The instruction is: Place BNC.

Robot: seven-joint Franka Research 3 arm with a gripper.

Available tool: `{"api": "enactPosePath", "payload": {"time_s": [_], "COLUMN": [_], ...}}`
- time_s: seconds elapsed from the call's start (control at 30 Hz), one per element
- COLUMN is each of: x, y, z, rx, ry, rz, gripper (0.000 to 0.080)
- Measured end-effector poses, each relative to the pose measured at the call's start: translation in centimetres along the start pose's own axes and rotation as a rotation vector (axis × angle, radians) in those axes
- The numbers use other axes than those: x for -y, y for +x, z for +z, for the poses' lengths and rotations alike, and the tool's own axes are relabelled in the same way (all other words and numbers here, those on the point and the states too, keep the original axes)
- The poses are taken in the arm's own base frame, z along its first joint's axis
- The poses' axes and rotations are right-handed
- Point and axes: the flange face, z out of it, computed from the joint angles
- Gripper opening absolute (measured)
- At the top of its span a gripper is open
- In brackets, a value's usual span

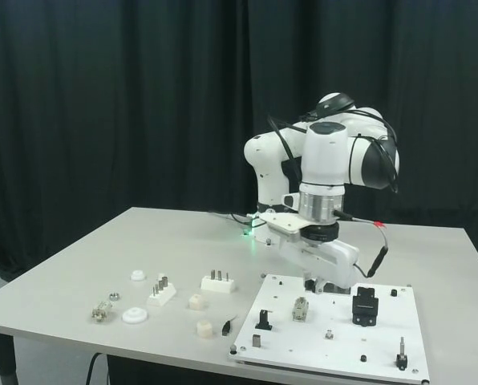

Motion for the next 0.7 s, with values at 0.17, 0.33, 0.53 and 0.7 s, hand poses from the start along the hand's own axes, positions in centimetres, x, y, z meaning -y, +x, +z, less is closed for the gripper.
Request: {"api": "enactPosePath", "payload": {"time_s": [0.17, 0.33, 0.53, 0.7], "x": [0.25, 0.43, 0.54, 0.59], "y": [0.3, 0.5, 0.52, 0.43], "z": [-0.38, -0.56, -0.65, -0.71], "rx": [-0.002, 0.0, 0.003, 0.006], "ry": [-0.007, -0.013, -0.022, -0.028], "rz": [-0.006, -0.012, -0.02, -0.044], "gripper": [0.0126, 0.0126, 0.0126, 0.0126]}}
